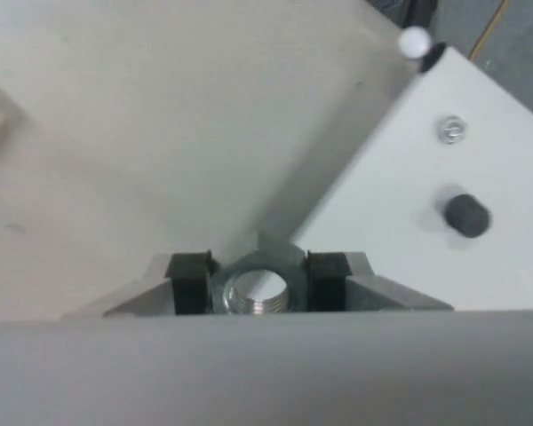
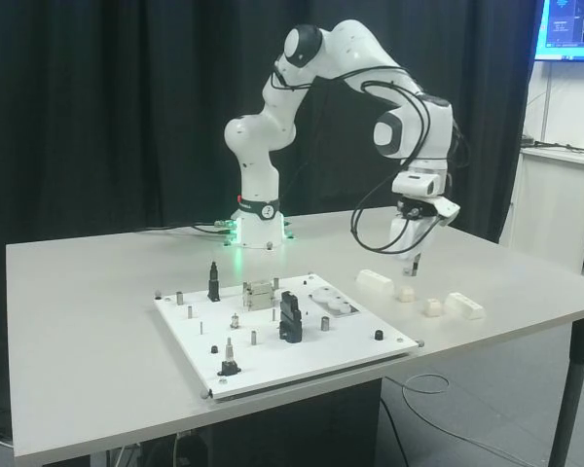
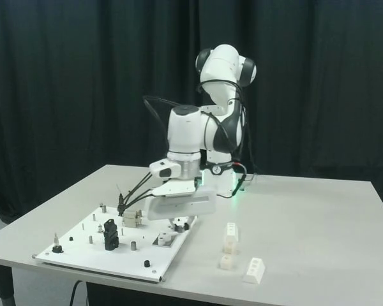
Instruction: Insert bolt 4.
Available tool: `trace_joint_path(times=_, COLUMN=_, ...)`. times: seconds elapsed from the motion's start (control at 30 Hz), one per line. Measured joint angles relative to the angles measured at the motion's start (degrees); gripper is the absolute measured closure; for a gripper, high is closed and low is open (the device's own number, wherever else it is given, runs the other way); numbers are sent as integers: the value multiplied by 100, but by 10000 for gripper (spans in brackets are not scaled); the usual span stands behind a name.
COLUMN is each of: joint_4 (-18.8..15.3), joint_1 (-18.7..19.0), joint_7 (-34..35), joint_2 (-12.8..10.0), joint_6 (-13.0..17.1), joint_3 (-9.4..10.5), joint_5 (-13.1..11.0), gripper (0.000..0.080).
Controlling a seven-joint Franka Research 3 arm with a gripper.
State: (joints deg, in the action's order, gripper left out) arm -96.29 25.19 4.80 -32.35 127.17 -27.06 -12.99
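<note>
Gripper: we are looking at the gripper, and it is holding a grey six-sided metal part tight between its two black pads. The fingers are closed in on it, with only the part between them.

Task's thing: we are taking this part to be bolt 4. We are seeing a round hole with threads in its end, so it is looking more like a nut to us.

Long axis: the hole is facing the wrist camera, so we are judging that the part is pointing up and down.

Which way to go: the gripper is hanging over bare tabletop, just beside a corner of the white board. We are thinking the next move is going sideways over the board, then down.

Where on the board: near that corner we are seeing a black peg and a small metal fitting. We cannot tell which spot is meant for bolt 4.

Surface: the grey tabletop is carrying the board and some white blocks near the gripper.

Room: black curtains are hanging behind, and a green light is glowing at the arm's base.
</note>
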Motion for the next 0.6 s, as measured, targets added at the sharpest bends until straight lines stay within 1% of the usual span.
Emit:
trace_joint_path(times=0.17, joint_4=171, joint_1=-283, joint_7=-299, joint_2=-87, joint_6=-8, joint_3=128, joint_5=-8, gripper=578)
trace_joint_path(times=0.33, joint_4=413, joint_1=-572, joint_7=-620, joint_2=-231, joint_6=-102, joint_3=270, joint_5=-12, gripper=578)
trace_joint_path(times=0.6, joint_4=908, joint_1=-972, joint_7=-1217, joint_2=-532, joint_6=-398, joint_3=458, joint_5=-12, gripper=578)
